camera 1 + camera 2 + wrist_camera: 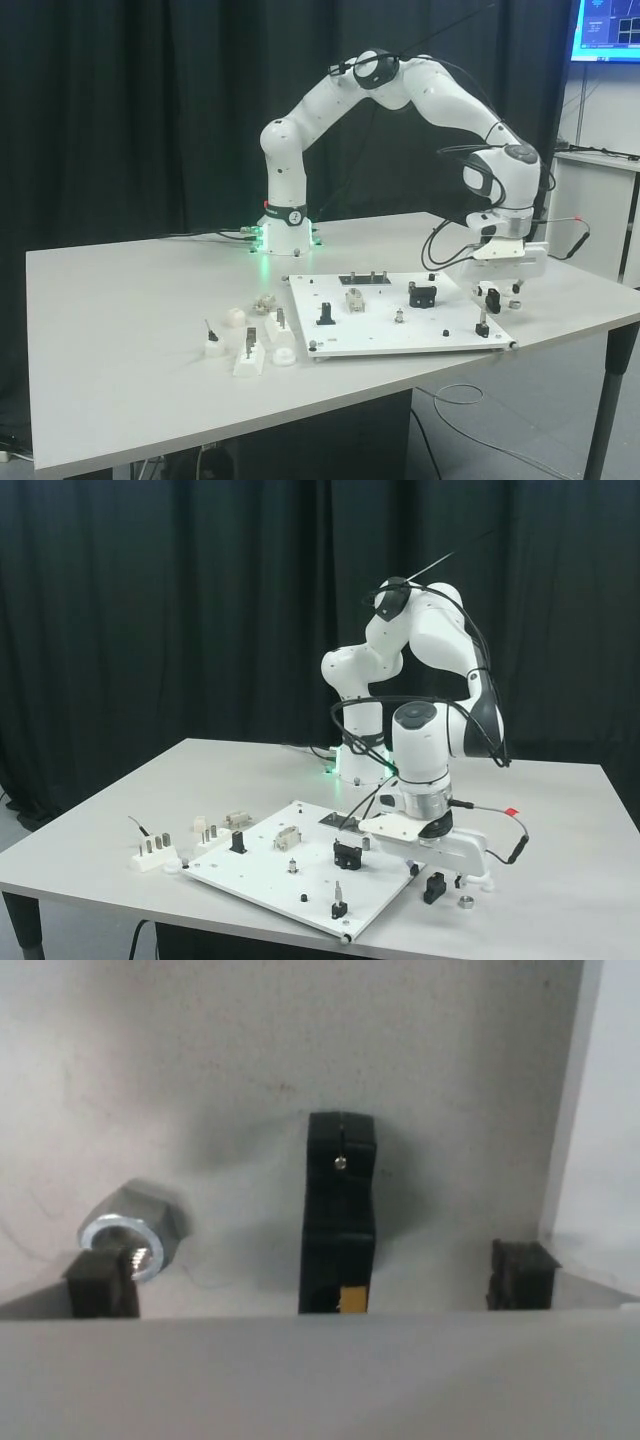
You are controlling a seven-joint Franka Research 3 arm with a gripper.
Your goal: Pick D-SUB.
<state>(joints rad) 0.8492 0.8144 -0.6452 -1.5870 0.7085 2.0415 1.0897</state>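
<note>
- The gripper [310, 1285] hangs low over the grey table [200, 1060], just off the edge of the white board [400, 335], on the side away from the arm's base
- In the wrist view its two black fingertips [100, 1285] stand wide apart and hold nothing; the black connector [338, 1215] lies on the table between them, touching neither
- In the second room view the connector [434, 888] sits just beside the corner of the board, with a steel nut [465, 901] close by on the table
- The connector's long axis runs straight away from the wrist camera, across the line between the fingertips, so the pads would close on its two long sides; one end points towards the camera, but I cannot tell which end is its mating face
- It sits a little nearer one fingertip than the other, so centre the hand over it before you go down, or the nearer finger is likely to shove it sideways
- Mind the nut [130, 1230]: it lies right by one fingertip, and that finger could land on it or drag it in on the descent
- Go down until the pads are level with the middle of the body, keep the wrist square to the long sides, then close slowly and lift straight up
</note>
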